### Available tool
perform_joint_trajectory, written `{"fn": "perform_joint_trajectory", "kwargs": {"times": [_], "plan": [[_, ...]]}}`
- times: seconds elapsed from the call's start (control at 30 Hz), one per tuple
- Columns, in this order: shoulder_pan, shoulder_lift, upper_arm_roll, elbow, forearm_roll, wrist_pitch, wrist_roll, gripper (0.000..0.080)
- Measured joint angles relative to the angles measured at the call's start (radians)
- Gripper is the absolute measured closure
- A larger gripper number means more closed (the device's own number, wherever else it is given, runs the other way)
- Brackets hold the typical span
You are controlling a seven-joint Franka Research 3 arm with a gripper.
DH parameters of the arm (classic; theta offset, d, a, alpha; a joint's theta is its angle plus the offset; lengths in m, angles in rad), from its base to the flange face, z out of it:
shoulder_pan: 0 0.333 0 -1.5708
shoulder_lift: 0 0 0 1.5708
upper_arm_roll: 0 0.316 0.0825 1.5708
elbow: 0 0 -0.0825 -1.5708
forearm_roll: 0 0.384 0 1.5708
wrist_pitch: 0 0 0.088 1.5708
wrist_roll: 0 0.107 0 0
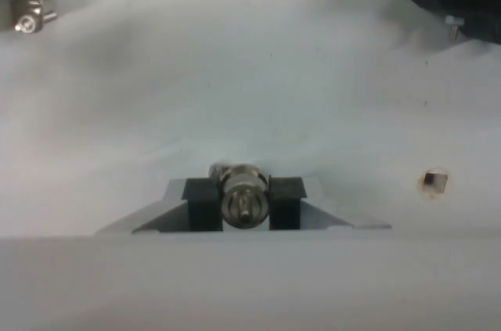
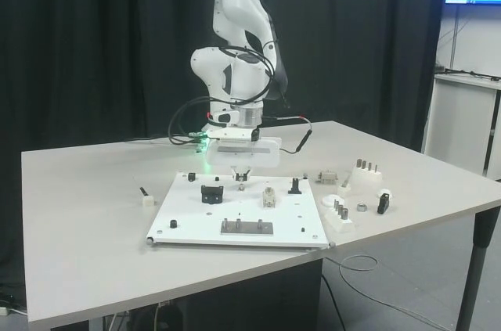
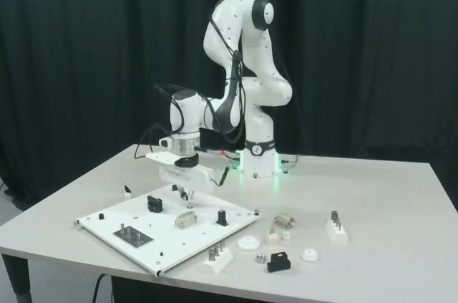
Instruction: Insert BNC.
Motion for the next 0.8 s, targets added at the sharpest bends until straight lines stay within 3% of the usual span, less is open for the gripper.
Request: {"fn": "perform_joint_trajectory", "kwargs": {"times": [0.8], "plan": [[0.003, 0.016, 0.0, -0.009, 0.0, 0.009, 0.0, 0.0677]]}}
